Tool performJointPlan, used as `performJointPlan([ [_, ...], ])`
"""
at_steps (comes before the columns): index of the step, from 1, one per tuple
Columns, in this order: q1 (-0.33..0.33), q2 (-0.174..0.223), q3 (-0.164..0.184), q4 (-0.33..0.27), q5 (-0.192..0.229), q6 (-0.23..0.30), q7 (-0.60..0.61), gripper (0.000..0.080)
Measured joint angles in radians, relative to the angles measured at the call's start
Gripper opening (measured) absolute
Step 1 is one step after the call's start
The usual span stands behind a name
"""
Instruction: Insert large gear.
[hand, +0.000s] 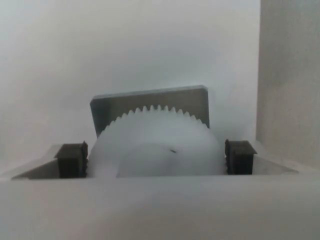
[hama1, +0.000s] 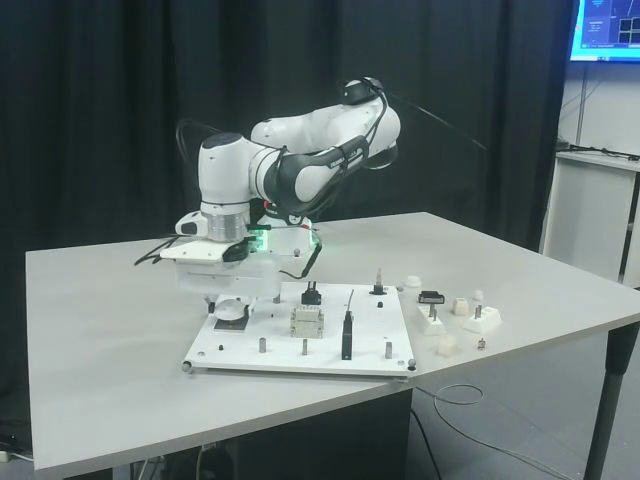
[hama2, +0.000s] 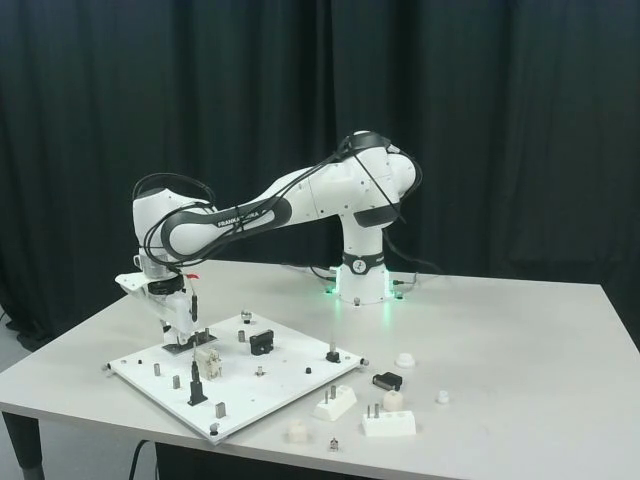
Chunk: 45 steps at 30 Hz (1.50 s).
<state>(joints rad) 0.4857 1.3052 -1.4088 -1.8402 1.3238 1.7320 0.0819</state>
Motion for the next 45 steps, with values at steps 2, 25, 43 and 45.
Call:
performJointPlan([
  [2,0.000,0.000,0.001,0.000,0.000,-0.003,-0.006,0.0598],
  [25,0.000,0.000,0.011,-0.001,0.006,0.014,-0.040,0.0598],
  [43,0.005,-0.001,0.011,-0.008,0.006,0.014,-0.080,0.0598],
  [45,0.005,-0.001,0.011,-0.008,0.007,0.015,-0.086,0.0598],
])
